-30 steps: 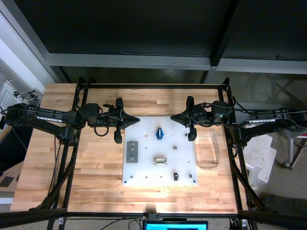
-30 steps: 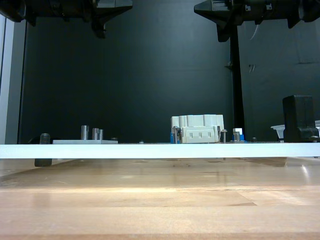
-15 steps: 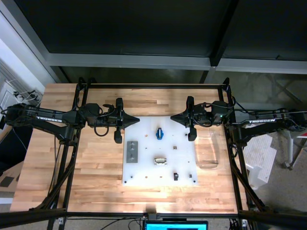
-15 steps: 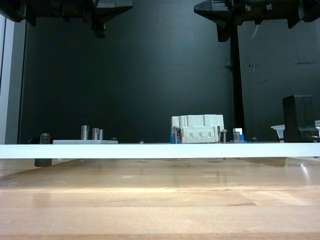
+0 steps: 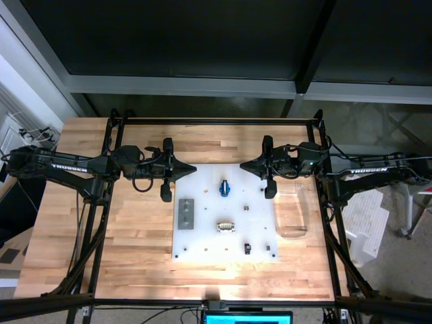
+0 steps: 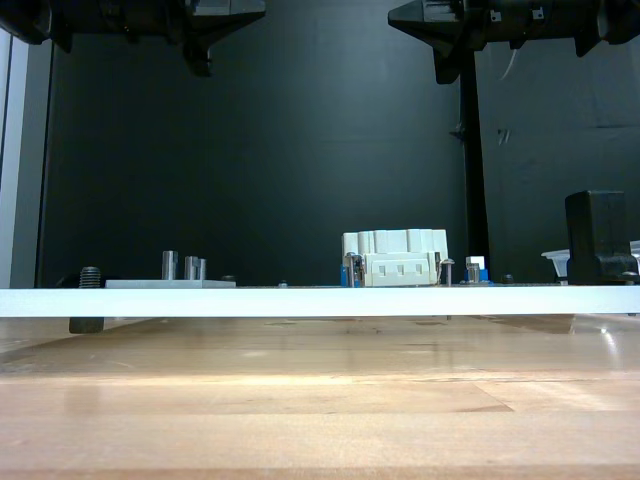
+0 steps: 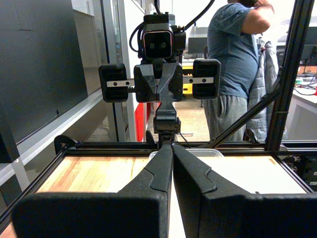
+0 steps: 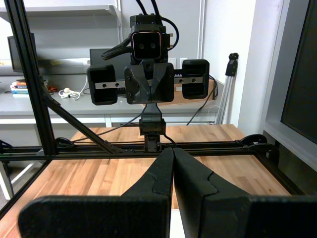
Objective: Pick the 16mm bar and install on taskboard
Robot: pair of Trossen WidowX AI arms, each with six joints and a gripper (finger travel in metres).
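Wooden surface (image 5: 135,270) carries a white taskboard (image 5: 202,246) at its middle, with a black arm reaching in from each side. The left end effector (image 5: 193,168) hangs over the board's far left corner and points right. Its fingers are pressed together with nothing between them. The right end effector (image 5: 243,165) hangs over the board's far edge, right of the middle, and points left. Its fingers are likewise pressed together and empty. The two tips face each other, well apart, and the low view shows both arms high above the board.

Neither end effector holds the 16mm bar. A grey block (image 5: 185,214) sits on the board's left half, and the low view shows three short metal pegs (image 6: 190,268) standing upright on it, side by side. Which of them, if any, is the 16mm bar cannot be told. A clear tray (image 5: 290,235) lies just beside the board's right edge, under the right arm. Whether a bar lies in it cannot be told either.

If the bar is one of the pegs, it lies below the left end effector and toward the near edge, closer to that arm than to the right one, with its long axis vertical. The level, closed fingers would likely need to tip downward and open before reaching it. If it lies in the tray, the right arm is the nearer one.
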